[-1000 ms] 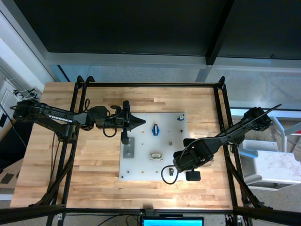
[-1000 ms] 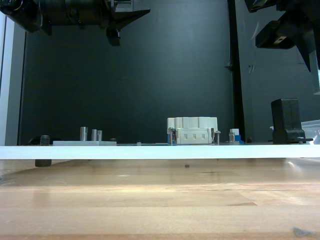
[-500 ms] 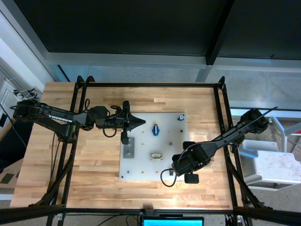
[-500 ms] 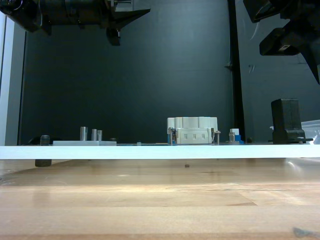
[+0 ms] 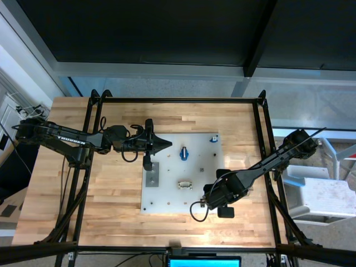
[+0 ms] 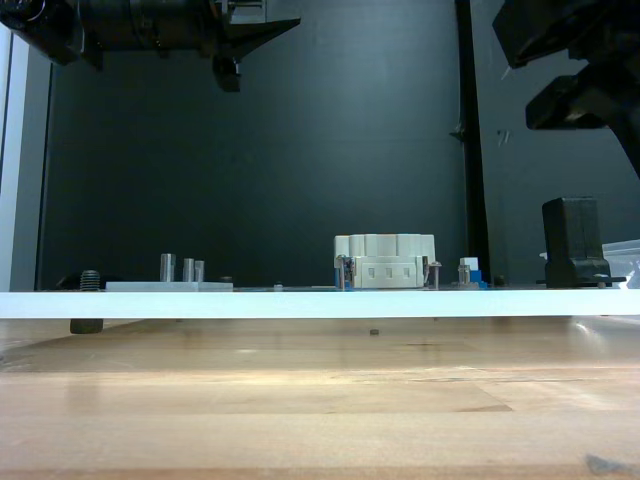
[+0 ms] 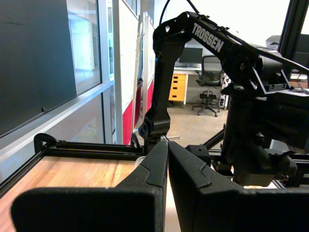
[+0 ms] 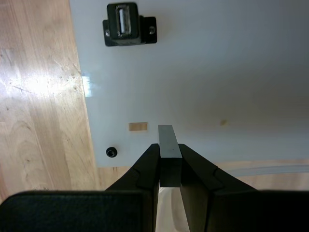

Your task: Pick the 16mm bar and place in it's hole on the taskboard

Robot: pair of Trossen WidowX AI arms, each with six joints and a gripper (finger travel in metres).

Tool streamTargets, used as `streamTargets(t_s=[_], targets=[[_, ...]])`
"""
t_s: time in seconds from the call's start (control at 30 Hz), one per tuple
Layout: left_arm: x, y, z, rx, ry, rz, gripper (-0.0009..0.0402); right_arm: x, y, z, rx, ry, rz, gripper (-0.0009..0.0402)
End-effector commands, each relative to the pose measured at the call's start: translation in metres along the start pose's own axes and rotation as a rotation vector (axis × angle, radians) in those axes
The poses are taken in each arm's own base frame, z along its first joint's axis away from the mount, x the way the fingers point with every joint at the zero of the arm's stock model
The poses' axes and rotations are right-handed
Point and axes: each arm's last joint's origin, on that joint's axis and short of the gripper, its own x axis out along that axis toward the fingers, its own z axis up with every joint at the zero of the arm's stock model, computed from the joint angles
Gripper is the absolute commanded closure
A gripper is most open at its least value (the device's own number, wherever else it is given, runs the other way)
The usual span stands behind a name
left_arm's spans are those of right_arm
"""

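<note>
Two fingers (image 8: 147, 166) of the right gripper (image 8: 169, 149) are pinching the 16mm bar (image 8: 168, 137), a grey square-ended piece that is sticking out past their tips and hanging above the white taskboard (image 8: 217, 72), clear of any seat. Near the bar's end in the right wrist view, a small rectangular hole (image 8: 137, 126) is showing wood through the board, with a black screw (image 8: 112, 152) by the board's edge and a black USB socket (image 8: 129, 24) further off. The wooden table (image 8: 38, 96) is lying around the board. The left gripper (image 7: 167, 150) is hovering high over the board's far left corner, its fingers pressing together on nothing.
</note>
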Motion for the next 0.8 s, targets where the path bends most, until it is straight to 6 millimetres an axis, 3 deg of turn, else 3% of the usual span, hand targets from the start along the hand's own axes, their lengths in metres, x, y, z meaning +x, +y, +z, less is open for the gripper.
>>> streamTargets(t_s=[0.03, 0.8], targets=[[0.0, 0.0, 0.0, 0.0, 0.0, 0.0, 0.0393, 0.002, 0.002, 0.0, 0.005, -0.006, 0.018, 0.0393], [0.0, 0.0, 0.0, 0.0, 0.0, 0.0, 0.0393, 0.019, 0.004, -0.001, 0.013, 0.009, 0.001, 0.0394]])
